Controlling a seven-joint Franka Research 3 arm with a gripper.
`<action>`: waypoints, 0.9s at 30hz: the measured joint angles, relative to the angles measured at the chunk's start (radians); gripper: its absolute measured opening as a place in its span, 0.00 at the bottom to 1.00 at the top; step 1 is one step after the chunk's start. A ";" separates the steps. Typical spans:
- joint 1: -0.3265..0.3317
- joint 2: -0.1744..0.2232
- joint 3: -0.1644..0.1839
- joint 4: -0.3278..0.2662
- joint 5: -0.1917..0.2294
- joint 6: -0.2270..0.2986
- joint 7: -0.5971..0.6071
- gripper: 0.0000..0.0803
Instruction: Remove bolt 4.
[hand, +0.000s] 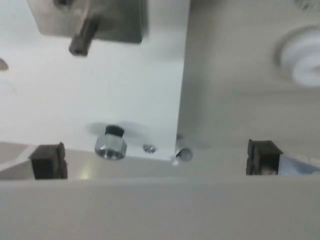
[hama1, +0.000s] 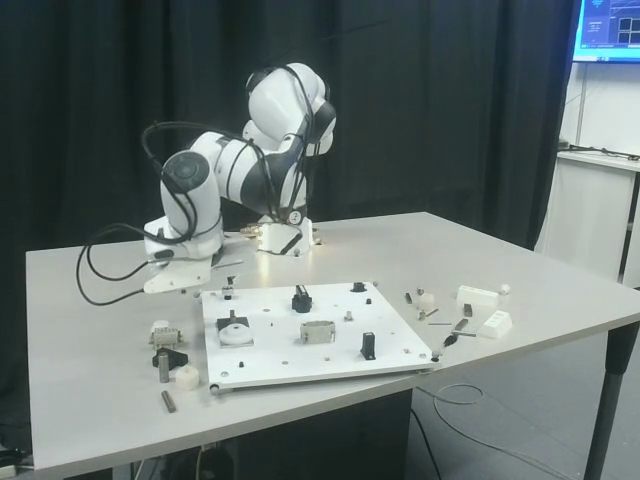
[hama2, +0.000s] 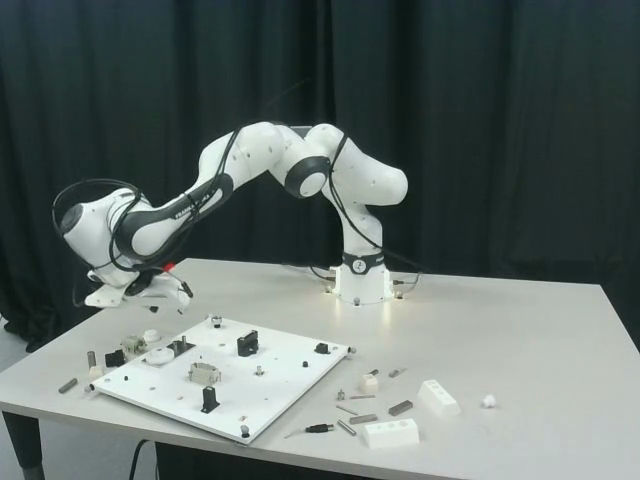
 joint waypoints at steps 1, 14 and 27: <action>0.000 -0.002 0.002 -0.009 -0.005 -0.007 0.001 1.00; 0.042 -0.115 0.013 -0.254 -0.047 -0.031 0.034 1.00; 0.122 -0.349 0.012 -0.606 -0.076 0.203 0.180 1.00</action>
